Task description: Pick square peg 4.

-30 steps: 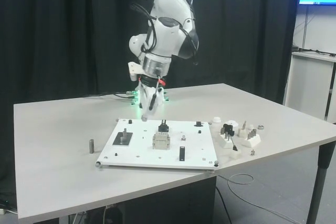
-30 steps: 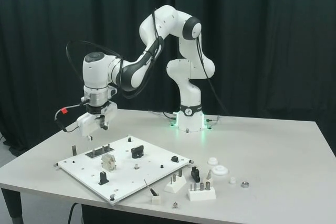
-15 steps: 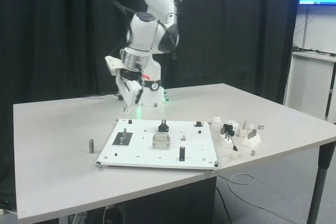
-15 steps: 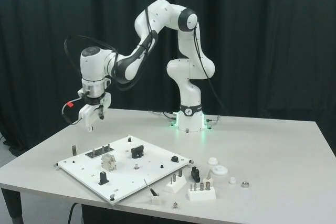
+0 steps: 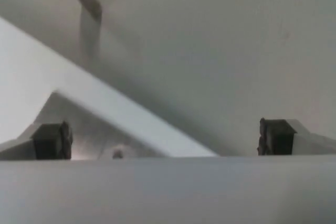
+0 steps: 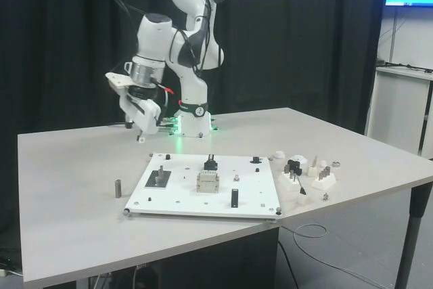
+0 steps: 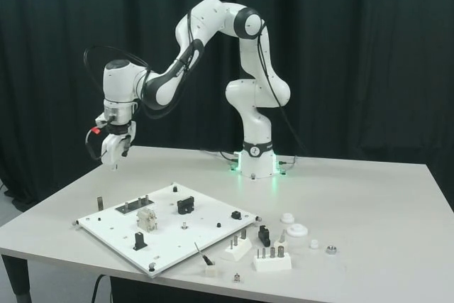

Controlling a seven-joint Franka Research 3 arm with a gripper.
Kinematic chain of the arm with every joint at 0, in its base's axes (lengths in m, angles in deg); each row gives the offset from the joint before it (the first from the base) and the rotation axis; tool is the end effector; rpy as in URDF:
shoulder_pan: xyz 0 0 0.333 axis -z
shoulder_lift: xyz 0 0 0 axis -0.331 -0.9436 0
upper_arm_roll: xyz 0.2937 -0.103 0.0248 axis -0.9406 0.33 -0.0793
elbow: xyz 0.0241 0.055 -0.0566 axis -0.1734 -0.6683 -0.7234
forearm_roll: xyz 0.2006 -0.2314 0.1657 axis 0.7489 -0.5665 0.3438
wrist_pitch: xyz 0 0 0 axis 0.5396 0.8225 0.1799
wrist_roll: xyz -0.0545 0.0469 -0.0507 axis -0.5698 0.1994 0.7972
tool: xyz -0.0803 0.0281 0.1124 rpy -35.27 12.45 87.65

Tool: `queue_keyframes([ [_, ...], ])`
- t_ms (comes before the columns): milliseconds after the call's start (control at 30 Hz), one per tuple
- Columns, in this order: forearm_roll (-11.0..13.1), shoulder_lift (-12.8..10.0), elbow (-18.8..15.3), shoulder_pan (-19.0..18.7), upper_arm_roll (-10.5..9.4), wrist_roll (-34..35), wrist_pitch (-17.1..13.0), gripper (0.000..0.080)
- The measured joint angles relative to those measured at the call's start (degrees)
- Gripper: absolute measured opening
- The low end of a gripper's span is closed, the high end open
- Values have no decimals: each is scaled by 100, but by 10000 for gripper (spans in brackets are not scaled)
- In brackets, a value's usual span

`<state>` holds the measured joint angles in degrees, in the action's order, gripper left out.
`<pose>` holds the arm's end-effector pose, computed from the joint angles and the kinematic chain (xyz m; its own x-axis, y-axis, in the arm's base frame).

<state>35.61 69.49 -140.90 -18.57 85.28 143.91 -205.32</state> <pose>0.4276 -0.3450 0.3250 -0.6027 -0.7668 0.2208 -0.7874 0.6164 -0.0089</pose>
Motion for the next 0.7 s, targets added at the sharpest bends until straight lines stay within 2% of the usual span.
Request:
queue_keyframes([
  [200, 27, 0, -28, 144, 84, -427, -315, 800],
  [400, 154, -14, -28, 331, 86, -842, -632, 800],
  [700, 520, -143, -2, 500, 86, -1588, -1010, 800],
])
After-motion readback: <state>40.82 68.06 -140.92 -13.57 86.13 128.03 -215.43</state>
